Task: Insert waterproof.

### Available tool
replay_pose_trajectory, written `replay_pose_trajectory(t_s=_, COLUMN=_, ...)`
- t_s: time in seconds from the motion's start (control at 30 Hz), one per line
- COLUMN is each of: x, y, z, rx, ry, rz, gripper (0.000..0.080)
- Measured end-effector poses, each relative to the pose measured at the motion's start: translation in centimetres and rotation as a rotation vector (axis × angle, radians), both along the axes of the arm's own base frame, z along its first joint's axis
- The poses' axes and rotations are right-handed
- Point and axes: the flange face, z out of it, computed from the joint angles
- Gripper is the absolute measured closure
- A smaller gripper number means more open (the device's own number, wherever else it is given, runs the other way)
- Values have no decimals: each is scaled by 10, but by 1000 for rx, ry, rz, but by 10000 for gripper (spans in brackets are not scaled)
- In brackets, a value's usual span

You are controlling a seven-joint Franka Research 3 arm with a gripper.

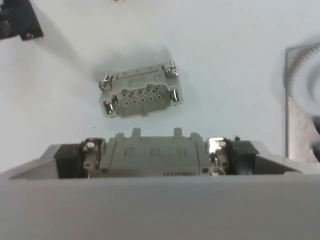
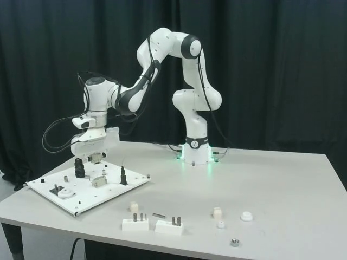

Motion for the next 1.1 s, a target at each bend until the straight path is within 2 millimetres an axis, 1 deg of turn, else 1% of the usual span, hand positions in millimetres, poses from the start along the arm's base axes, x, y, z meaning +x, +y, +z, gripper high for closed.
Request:
replay_pose_trajectory(t_s=0.2, x=-14, y=4, z=-3, rx=11, ry=-30, rz=82, gripper=190)
replay_pose_trajectory(t_s=0.43, x=-25, y=6, z=-10, rx=26, ry=-23, rz=185, gripper=190)
replay_pose_trajectory(t_s=0.8, x=-35, y=0, z=-23, rx=14, ry=-28, rz=199, gripper=190)
replay_pose_trajectory(t_s=1.1, x=-37, y=0, z=-44, rx=-4, ry=-36, rz=203, gripper=190)
